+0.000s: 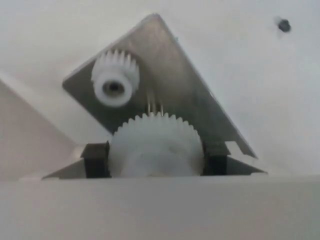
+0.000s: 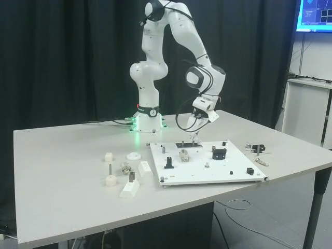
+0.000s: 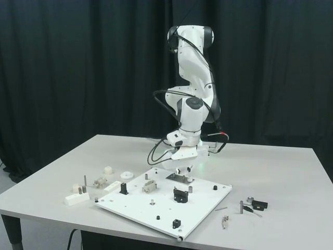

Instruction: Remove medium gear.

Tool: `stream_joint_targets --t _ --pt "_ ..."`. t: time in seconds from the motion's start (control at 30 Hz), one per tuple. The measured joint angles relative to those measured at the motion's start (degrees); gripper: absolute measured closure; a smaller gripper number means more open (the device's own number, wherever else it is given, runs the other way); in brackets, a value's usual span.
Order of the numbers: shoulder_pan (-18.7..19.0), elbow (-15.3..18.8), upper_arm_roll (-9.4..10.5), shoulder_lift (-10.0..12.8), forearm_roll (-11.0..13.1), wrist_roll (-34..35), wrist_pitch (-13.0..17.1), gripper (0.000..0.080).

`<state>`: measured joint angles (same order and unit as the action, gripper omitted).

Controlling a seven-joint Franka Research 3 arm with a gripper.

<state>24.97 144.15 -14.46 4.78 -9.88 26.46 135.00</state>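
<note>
The medium gear (image 1: pixel 156 142), white and toothed, sits between the two black fingers (image 1: pixel 95 160) of my gripper (image 1: pixel 156 162), which is shut on it. Behind it lies a grey metal plate (image 1: pixel 170 65) carrying a smaller white gear (image 1: pixel 115 78). Thin pins (image 1: pixel 154 107) show on the plate just past the held gear. In the room views my gripper (image 2: pixel 196 136) (image 3: pixel 182 170) hangs just above that plate (image 2: pixel 188 144) (image 3: pixel 178 178) at the back of the white board (image 2: pixel 207 174). Whether the gear still touches the plate is hidden.
On the board stand a black bracket (image 2: pixel 218 153), a black clip (image 2: pixel 169 163) and several small pegs. Left of the board lie a white disc (image 2: pixel 134 156), white blocks (image 2: pixel 129 188) and a peg base (image 2: pixel 110 179). Small tools (image 2: pixel 258 149) lie to its right.
</note>
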Motion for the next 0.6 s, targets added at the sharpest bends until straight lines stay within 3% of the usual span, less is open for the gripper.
stream_joint_targets --t 0.3,0.6 --pt "0.0 -0.3 0.0 -3.8 -1.6 0.9 -3.8 0.0405" --pt "0.0 -0.3 -0.04 -4.8 -2.3 1.2 -4.0 0.0405"
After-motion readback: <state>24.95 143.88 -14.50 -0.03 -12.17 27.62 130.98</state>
